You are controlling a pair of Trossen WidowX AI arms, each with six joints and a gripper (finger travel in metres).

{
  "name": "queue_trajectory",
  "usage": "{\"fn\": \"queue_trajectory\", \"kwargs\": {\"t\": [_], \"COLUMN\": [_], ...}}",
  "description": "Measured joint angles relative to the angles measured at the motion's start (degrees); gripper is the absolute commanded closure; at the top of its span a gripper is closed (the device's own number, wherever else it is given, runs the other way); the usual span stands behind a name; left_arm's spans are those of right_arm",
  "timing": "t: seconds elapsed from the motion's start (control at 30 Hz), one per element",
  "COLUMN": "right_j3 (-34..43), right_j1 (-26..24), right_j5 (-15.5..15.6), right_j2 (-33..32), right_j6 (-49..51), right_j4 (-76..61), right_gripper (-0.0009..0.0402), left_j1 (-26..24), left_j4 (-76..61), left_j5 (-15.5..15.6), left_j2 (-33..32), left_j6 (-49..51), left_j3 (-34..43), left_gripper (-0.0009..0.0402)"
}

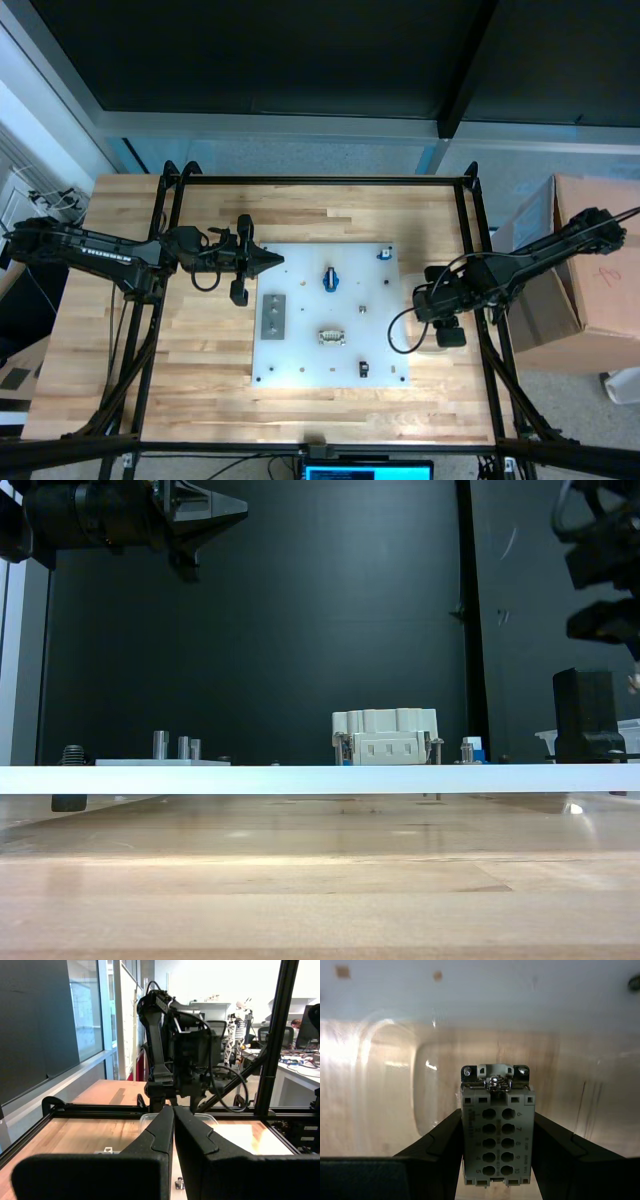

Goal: Remove the HAN10E connector from the taskboard and place in the container

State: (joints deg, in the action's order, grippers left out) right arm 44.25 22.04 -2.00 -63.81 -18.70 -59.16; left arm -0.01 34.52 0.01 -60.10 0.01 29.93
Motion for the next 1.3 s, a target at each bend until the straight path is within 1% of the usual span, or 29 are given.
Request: {"fn": "queue_trajectory", "kwargs": {"t": [0.17, 0.27, 0.4, 0.57, 0.83, 0.97, 1.07, 1.17, 1.3], "right_j3": [-5.9, -6.6, -7.1, -8.8, -8.9, -8.7, -8.0, -6.0, -2.6], "right_j1": [0.1, 0.1, 0.1, 0.1, 0.1, 0.1, 0.1, -0.2, -1.9], "right_j5": [-0.1, -0.1, -1.5, -1.6, -1.7, -1.5, -1.5, -1.4, -1.5], "right_j2": [0.4, -1.0, -2.8, -3.5, -3.5, -3.5, -3.5, -3.3, -2.9], "right_j6": [-1.2, -3.1, -5.4, -6.2, -6.5, -6.5, -6.5, -6.4, -5.5], "right_j4": [5.9, 6.8, 7.9, 9.7, 9.8, 9.5, 8.4, 7.0, 4.1], "right_gripper": [0.0367, 0.0349, 0.0318, 0.0265, 0.0159, 0.0123, 0.0114, 0.0116, 0.0134], "left_j1": [0.0, 0.0, 0.0, 0.0, 0.0, 0.0, 0.0, 0.0, 0.0], "left_j4": [0.0, 0.0, 0.0, 0.0, 0.0, 0.0, 0.0, 0.0, 0.0], "left_j5": [0.0, 0.0, 0.0, 0.0, 0.0, 0.0, 0.0, 0.0, 0.0], "left_j2": [0.0, 0.0, 0.0, 0.0, 0.0, 0.0, 0.0, 0.0, 0.0], "left_j6": [0.0, 0.0, 0.0, 0.0, 0.0, 0.0, 0.0, 0.0, 0.0], "left_j3": [0.0, 0.0, 0.0, 0.0, 0.0, 0.0, 0.0, 0.0, 0.0], "left_gripper": [0.0393, 0.0393, 0.0393, 0.0393, 0.0393, 0.0393, 0.0393, 0.0393, 0.0393]}}
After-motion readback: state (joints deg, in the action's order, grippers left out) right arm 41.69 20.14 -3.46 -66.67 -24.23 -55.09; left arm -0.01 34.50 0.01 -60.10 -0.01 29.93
